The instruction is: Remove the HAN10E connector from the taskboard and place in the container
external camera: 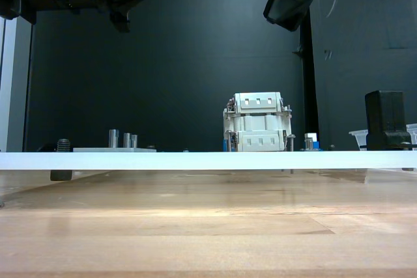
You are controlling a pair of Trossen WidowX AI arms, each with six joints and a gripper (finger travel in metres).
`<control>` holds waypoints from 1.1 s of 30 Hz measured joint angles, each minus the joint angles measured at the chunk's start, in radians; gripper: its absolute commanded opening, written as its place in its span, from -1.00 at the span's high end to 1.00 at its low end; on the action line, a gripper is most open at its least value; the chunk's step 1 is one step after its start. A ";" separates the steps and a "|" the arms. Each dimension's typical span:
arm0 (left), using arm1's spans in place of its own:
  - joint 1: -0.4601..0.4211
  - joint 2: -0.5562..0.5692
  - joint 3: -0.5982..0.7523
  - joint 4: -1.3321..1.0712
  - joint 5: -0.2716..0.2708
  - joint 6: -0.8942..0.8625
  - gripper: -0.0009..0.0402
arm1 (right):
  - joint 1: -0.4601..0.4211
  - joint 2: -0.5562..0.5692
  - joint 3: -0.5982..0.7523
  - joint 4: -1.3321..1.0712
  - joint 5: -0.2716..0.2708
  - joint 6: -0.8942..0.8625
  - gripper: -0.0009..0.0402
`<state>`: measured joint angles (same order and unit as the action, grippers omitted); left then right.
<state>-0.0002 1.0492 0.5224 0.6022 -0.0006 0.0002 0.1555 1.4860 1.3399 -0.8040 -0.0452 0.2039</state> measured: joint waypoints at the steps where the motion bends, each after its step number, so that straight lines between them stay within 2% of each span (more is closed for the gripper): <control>1: 0.000 0.000 0.000 0.000 0.000 0.000 0.96 | 0.007 0.026 0.031 -0.034 0.004 0.000 0.96; 4: 0.000 0.000 0.000 0.000 0.000 0.000 0.96 | 0.030 0.095 0.117 -0.119 0.028 0.013 0.96; 12: 0.000 0.000 0.000 0.000 0.000 0.000 0.96 | 0.077 0.248 0.306 -0.269 0.030 0.041 0.96; 19: 0.000 0.000 0.000 0.000 0.000 0.000 0.96 | 0.088 0.331 0.393 -0.351 0.031 0.064 0.96; 22: 0.000 0.000 0.000 0.000 0.000 0.000 0.96 | 0.089 0.352 0.403 -0.360 0.055 0.068 0.94; 26: 0.000 0.000 0.000 0.000 0.000 0.000 0.96 | 0.090 0.371 0.404 -0.359 0.078 0.074 0.73; 33: 0.000 0.000 0.000 0.000 0.000 0.000 0.96 | 0.091 0.374 0.401 -0.340 0.080 0.101 0.04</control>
<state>-0.0002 1.0492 0.5228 0.6025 -0.0006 0.0002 0.2466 1.8599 1.7412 -1.1442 0.0345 0.3046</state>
